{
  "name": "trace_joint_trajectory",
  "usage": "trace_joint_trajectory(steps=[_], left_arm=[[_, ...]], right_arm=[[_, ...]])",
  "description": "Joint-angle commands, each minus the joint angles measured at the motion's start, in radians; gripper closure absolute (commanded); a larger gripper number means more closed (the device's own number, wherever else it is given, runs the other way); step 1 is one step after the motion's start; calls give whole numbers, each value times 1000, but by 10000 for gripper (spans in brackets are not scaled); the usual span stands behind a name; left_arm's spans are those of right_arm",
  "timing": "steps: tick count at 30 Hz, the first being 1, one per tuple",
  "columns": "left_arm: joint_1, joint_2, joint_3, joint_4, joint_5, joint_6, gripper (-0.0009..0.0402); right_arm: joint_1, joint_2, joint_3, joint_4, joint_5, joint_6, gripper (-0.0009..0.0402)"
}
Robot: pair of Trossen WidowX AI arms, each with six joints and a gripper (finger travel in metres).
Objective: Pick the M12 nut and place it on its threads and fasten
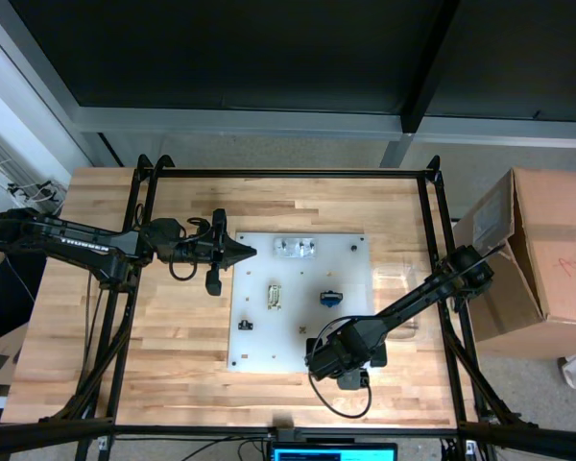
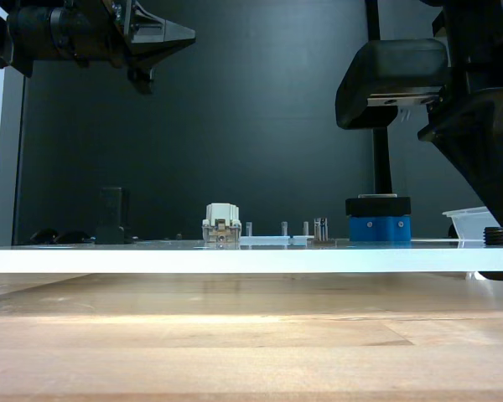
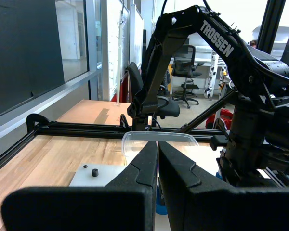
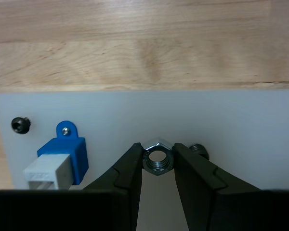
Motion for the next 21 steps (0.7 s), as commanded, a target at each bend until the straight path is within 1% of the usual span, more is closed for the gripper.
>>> trace_joint_trajectory(steps=[1,10,12,17,20,21], left_arm=[[0,0,0,0,0,0,393],[0,0,0,0,0,0,393],[0,0,0,0,0,0,393],[0,0,0,0,0,0,393],[0,0,0,0,0,0,393],[0,0,0,0,0,0,393]], right_arm=[[1,-30,7,-17,1,-2,366],[1,-43,98,-109,11,-3,366],[0,-43,101,-105,28,-12,366],[-11,-24,101,-69,33,-38,366],[-14,-8,104,-55,55,-38,366],[-15,-5,108,-55,54,-38,366]])
